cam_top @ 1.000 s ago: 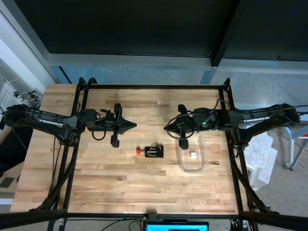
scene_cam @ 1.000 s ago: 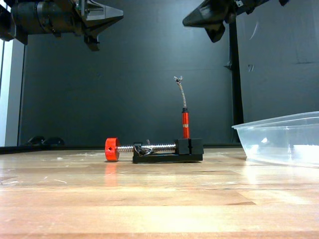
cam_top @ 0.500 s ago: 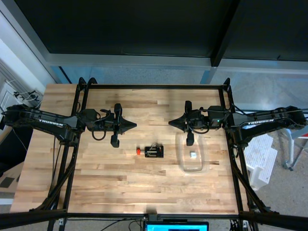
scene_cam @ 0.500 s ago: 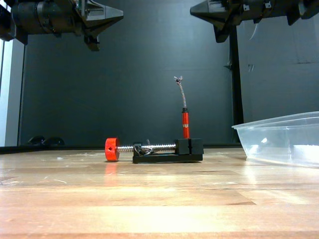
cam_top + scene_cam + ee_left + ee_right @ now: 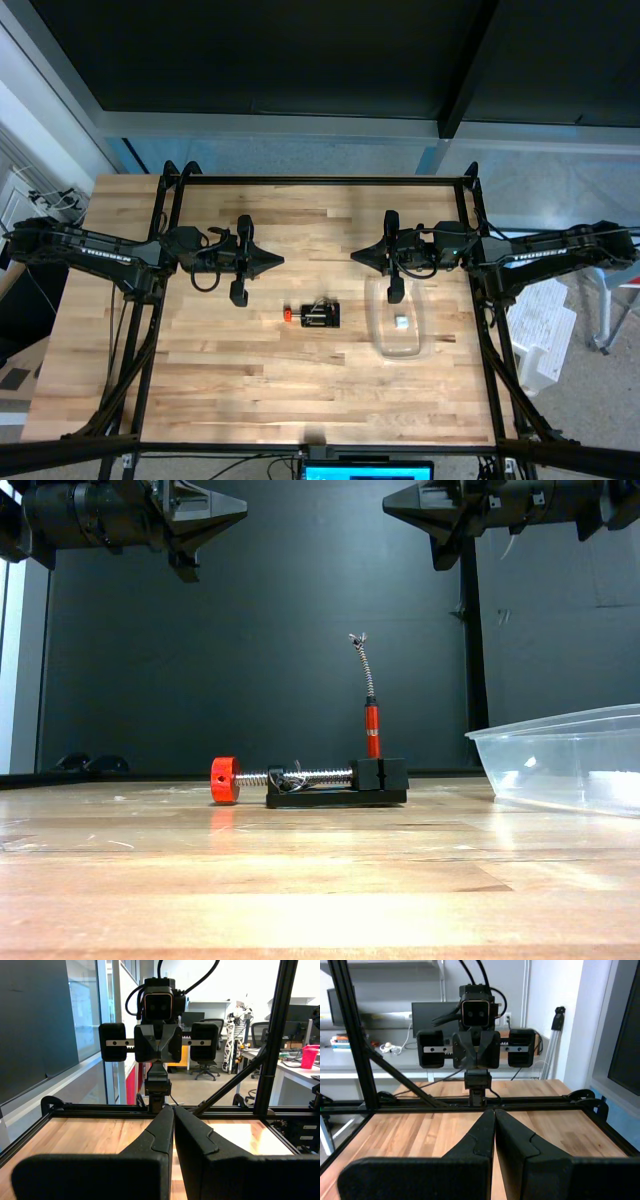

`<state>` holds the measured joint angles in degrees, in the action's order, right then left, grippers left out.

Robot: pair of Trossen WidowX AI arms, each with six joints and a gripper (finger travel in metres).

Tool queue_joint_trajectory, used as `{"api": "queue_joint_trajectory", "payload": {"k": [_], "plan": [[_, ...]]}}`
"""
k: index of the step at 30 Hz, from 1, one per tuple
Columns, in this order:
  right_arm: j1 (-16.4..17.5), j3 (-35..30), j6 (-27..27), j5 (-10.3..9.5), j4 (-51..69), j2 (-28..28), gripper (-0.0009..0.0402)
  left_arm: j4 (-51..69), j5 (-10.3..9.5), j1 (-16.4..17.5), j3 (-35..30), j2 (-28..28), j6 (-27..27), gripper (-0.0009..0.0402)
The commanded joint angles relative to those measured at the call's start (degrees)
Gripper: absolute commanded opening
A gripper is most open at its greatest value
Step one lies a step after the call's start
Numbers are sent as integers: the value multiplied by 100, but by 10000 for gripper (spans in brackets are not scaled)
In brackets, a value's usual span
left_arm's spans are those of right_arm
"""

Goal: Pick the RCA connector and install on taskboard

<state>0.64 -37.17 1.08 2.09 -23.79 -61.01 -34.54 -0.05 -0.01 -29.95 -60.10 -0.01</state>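
Note:
The red connector (image 5: 372, 729) stands upright on the black vise (image 5: 336, 781), and nothing holds it. Its braided cable (image 5: 365, 666) curves up from it. From above, the vise (image 5: 321, 315) with its red knob (image 5: 287, 315) lies mid-table. The white block (image 5: 401, 322) sits bare in the clear tray (image 5: 398, 350). My right gripper (image 5: 356, 257) hovers high, behind the tray, shut with nothing in it; in its wrist view its fingertips (image 5: 494, 1112) meet. My left gripper (image 5: 279, 261) hangs high over the table's left half, shut and empty (image 5: 173, 1109).
A black frame (image 5: 320, 181) rings the table, with uprights at the back corners. The tray wall (image 5: 560, 755) rises at the right in the low view. Bare wood lies in front of the vise.
The right arm drew back from over the vise toward the right and levelled out, gripper shut. The left arm stayed still. The connector stayed on the vise.

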Motion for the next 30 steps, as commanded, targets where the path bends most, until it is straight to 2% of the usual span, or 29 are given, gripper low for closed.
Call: {"api": "queue_joint_trajectory", "payload": {"k": [1, 30], "plan": [[2, 125, -4, 0, -166, -2, 0, 0, 2, 0, 0, -2, 2, 0], [9, 201, 46, -17, -136, 55, 0, 0, 2, 0, 0, 0, 2, 0]]}}
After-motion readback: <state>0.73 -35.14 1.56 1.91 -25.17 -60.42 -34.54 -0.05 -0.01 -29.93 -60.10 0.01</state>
